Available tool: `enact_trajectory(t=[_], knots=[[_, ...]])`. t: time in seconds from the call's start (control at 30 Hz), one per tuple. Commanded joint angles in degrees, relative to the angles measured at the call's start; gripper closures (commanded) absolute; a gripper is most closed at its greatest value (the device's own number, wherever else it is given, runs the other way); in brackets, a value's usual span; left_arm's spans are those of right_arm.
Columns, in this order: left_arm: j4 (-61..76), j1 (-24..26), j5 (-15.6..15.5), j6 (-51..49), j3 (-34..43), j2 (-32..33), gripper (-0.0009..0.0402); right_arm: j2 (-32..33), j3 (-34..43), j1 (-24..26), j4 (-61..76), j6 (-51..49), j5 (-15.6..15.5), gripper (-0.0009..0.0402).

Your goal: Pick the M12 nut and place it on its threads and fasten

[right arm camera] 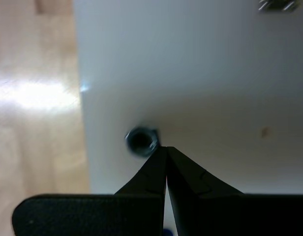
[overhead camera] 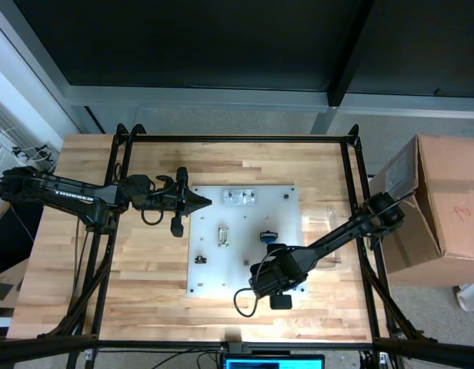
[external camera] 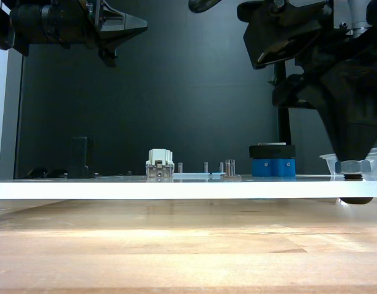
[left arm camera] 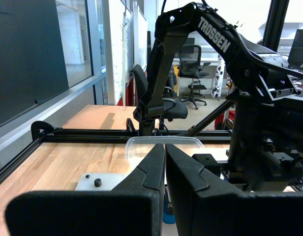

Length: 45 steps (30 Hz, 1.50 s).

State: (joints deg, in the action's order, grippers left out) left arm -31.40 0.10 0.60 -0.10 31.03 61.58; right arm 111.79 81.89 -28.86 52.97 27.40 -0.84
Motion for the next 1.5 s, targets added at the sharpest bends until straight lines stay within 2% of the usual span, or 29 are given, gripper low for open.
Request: enact_trajectory(t=[0.03,0.07,0.13,0.23,0.37,0.5,0.8,0.97,1.13,1.2,1.3,1.33,1.37,1.43,1.5], knots=[[0.0,0.0,0.0,0.0,0.0,0.0,0.0393,0.1,0.0,0.0,-0.5,-3.3,-15.4,0.0393],[0.0,0.0,0.0,0.0,0.0,0.0,0.0393,0.1,0.0,0.0,-0.3,-3.4,-16.7,0.0393],[0.0,0.0,0.0,0.0,0.0,0.0,0.0393,-0.1,0.0,0.0,0.6,-3.4,-15.6,0.0393],[0.0,0.0,0.0,0.0,0.0,0.0,0.0393,-0.3,0.0,0.0,1.0,-3.4,-10.7,0.0393],[0.0,0.0,0.0,0.0,0.0,0.0,0.0393,-0.6,0.0,0.0,1.7,-1.6,-2.5,0.0393],[0.0,0.0,0.0,0.0,0.0,0.0,0.0393,-0.8,0.0,0.0,1.7,-0.3,3.0,0.0393],[0.1,0.0,0.0,0.0,0.0,0.0,0.0393,-0.7,0.0,-0.1,0.0,0.4,7.9,0.0393],[0.0,0.0,0.0,0.0,0.0,0.0,0.0393,-0.7,0.0,-0.1,-0.2,0.4,7.5,0.0393],[0.0,0.0,0.0,0.0,0.0,0.0,0.0393,-0.7,-0.6,-0.1,-0.9,-1.2,3.2,0.0393],[0.0,0.0,0.0,0.0,0.0,0.0,0.0393,-0.7,-1.1,-0.1,-1.5,-2.3,-0.2,0.0393],[0.0,0.0,0.0,0.0,0.0,0.0,0.0393,-0.7,-1.3,-0.1,-1.2,-5.4,-9.9,0.0393],[0.0,0.0,0.0,0.0,0.0,0.0,0.0393,-0.8,-1.2,-0.1,-0.8,-5.9,-12.3,0.0393],[0.0,0.0,0.0,0.0,0.0,0.0,0.0393,-0.8,-1.2,-0.1,-0.3,-5.8,-13.2,0.0393],[0.0,0.0,0.0,0.0,0.0,0.0,0.0393,-1.1,-1.0,-0.1,0.4,-5.8,-12.5,0.0393],[0.0,0.0,0.0,0.0,0.0,0.0,0.0393,-1.1,-1.0,-0.1,0.4,-5.3,-9.0,0.0393]])
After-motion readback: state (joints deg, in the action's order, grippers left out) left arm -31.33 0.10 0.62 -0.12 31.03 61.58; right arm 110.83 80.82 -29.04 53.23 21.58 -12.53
